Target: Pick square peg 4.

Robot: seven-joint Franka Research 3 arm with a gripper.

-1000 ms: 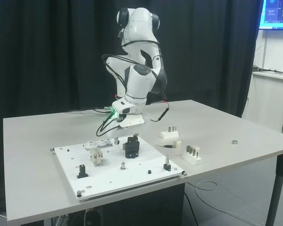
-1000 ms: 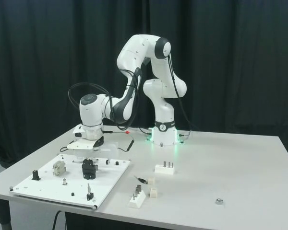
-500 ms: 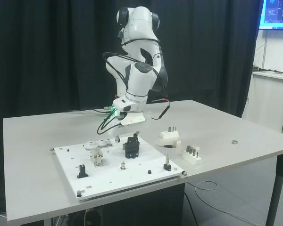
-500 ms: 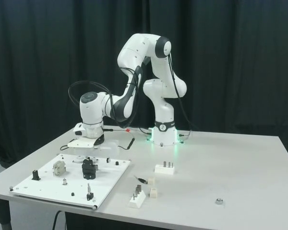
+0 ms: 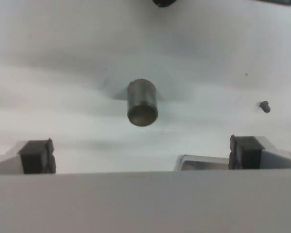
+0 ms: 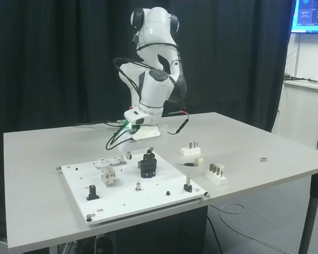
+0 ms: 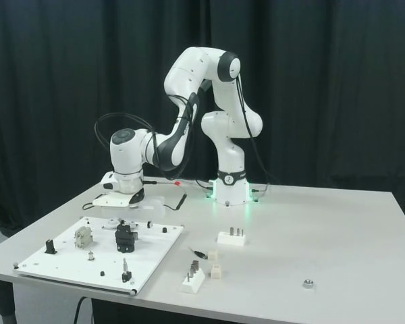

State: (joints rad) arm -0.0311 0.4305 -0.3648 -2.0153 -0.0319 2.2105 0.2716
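My gripper [image 5: 140, 154] is open, and nothing sits between its black fingertips [image 5: 36, 155]. In the wrist view a short grey peg [image 5: 142, 102] stands upright on the white board [image 5: 63, 97] below the gap; it looks round. The room views show the gripper [image 6: 139, 152] hanging over the far edge of the white board [image 6: 122, 197], just behind a black block [image 6: 148, 165]. Two white peg holders [image 6: 191, 151] [image 6: 216, 173] with upright pegs stand on the table right of the board, away from the gripper. I cannot tell which one is square peg 4.
The board [image 7: 67, 266] carries several small fixtures, among them the black block [image 7: 125, 237] and a grey metal part [image 7: 83, 236]. A small nut [image 6: 263, 158] lies near the table's right edge. The arm's base [image 7: 231, 192] stands at the back, and a cable hangs beside the wrist.
The gripper has risen from just above the board and shifted slightly toward the board's far edge. Its fingers stay apart and hold nothing.
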